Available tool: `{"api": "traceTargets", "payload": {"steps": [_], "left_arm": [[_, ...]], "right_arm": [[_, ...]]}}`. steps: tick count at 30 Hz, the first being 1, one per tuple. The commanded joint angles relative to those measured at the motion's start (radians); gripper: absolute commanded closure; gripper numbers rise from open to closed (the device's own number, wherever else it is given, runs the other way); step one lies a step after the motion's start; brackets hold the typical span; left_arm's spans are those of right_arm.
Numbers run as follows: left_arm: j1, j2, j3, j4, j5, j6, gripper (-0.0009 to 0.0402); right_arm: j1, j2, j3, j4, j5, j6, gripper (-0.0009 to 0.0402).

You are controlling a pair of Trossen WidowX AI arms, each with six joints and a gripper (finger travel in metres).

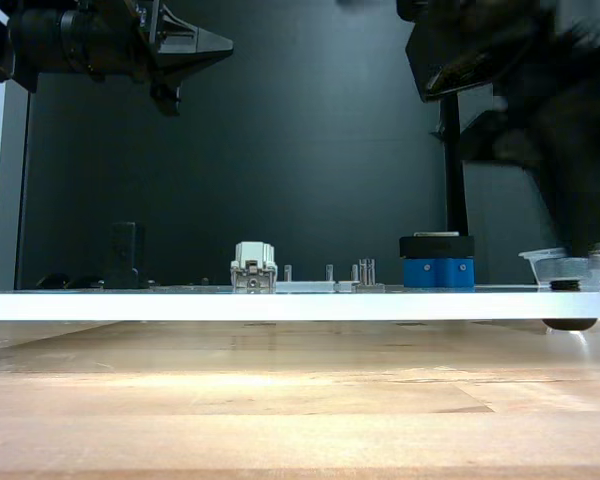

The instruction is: Unfasten the M12 nut and place it in the container

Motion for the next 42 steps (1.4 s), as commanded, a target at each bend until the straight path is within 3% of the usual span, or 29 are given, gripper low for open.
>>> {"api": "traceTargets", "payload": {"steps": [1, 7, 9, 15, 19, 31, 34, 39, 42], "left_arm": [[0.000, 0.000, 0.000, 0.001, 0.000, 0.000, 0.0393], [0.000, 0.000, 0.000, 0.000, 0.000, 0.000, 0.0393], [0.000, 0.000, 0.000, 0.000, 0.000, 0.000, 0.0393], [0.000, 0.000, 0.000, 0.000, 0.000, 0.000, 0.0393], [0.000, 0.000, 0.000, 0.000, 0.000, 0.000, 0.0393], [0.000, 0.000, 0.000, 0.000, 0.000, 0.000, 0.0393], [0.000, 0.000, 0.000, 0.000, 0.000, 0.000, 0.0393], [0.000, 0.000, 0.000, 0.000, 0.000, 0.000, 0.0393], [0.000, 0.000, 0.000, 0.000, 0.000, 0.000, 0.0393]], "right_arm": [[-0.004, -0.030, 0.011, -0.055, 0.077, 0.008, 0.0393], [-0.005, -0.049, 0.015, -0.084, 0.060, 0.016, 0.0393], [-0.006, -0.051, 0.020, -0.084, 0.024, 0.036, 0.0393], [-0.005, -0.050, 0.041, -0.040, -0.196, 0.002, 0.0393], [-0.003, -0.037, 0.026, 0.004, -0.276, -0.042, 0.0393], [-0.005, 0.032, 0.012, 0.066, -0.274, -0.109, 0.0393], [-0.007, 0.032, 0.011, 0.063, -0.250, -0.126, 0.0393], [-0.008, 0.006, 0.016, -0.025, 0.058, -0.042, 0.0393], [-0.008, -0.014, 0.026, -0.066, 0.101, -0.008, 0.0393]]}}
